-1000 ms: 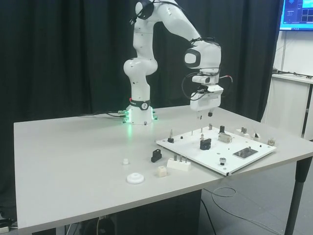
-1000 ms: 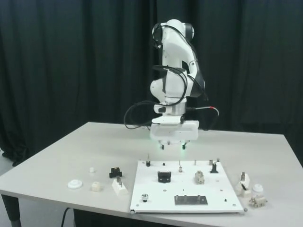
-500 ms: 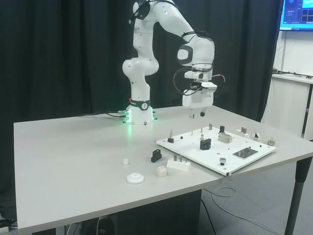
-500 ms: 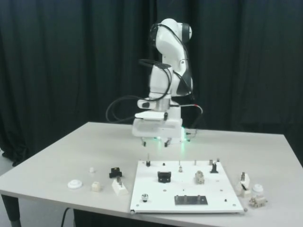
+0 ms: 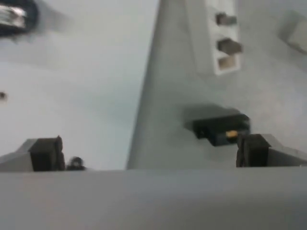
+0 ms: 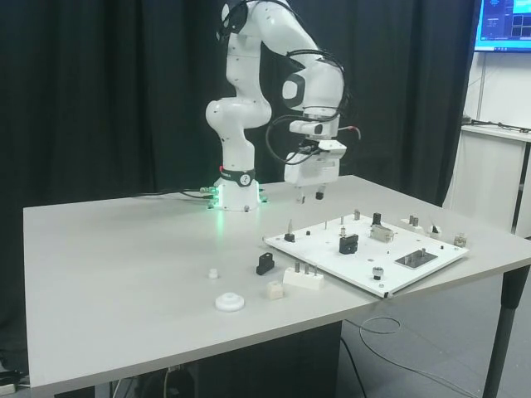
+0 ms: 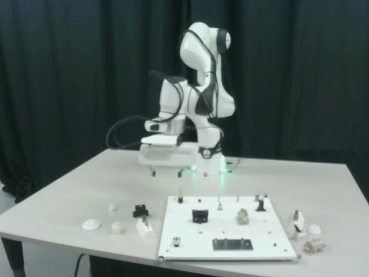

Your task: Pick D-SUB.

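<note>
The D-SUB, a small grey connector [image 6: 382, 233] [image 7: 243, 216], stands on the white board [image 6: 332, 259] [image 7: 271, 245] toward its far right part. My gripper [image 6: 309, 196] [image 7: 166, 172] hangs well above the table, beyond the board's far left corner and far from the connector. It is open, with nothing between the black fingertips [image 5: 45, 153], which stand wide apart around the gripper's midpoint [image 5: 148, 151]. The wrist view shows the board's edge [image 5: 72, 86], a black clip [image 5: 221, 128] and a white block with pins [image 5: 223, 38], but not the D-SUB.
Left of the board lie the black clip [image 6: 265, 264] [image 7: 139, 210], the white pin block [image 6: 303, 277] [image 7: 145, 227], a small white cube [image 6: 275, 289], a white disc [image 6: 229, 303] and a small white ring [image 6: 213, 272]. Small parts [image 7: 305, 234] sit right of the board. The arm's base [image 6: 236, 186] glows green.
The arm has swung from above the board's far side to the left, past the board's far left corner. The gripper stays open and holds nothing.
</note>
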`<action>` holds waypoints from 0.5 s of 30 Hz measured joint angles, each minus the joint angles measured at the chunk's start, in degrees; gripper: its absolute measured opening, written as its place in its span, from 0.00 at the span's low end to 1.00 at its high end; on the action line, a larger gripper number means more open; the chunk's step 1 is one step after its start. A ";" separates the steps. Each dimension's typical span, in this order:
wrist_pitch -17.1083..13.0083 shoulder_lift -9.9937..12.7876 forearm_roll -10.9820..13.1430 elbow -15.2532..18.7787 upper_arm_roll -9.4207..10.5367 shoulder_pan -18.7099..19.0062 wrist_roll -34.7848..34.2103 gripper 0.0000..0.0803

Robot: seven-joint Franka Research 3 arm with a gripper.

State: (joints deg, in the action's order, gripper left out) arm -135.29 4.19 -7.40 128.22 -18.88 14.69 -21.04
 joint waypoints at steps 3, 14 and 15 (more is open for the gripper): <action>0.02 0.47 -0.03 -0.04 -0.27 -1.32 1.89 1.00; -1.00 3.42 0.00 -0.27 -1.20 -5.10 6.49 1.00; -1.34 3.78 0.02 -0.30 -1.20 -5.43 6.59 1.00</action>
State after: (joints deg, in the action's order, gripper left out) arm -136.64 7.98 -7.38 127.91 -20.08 9.26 -14.45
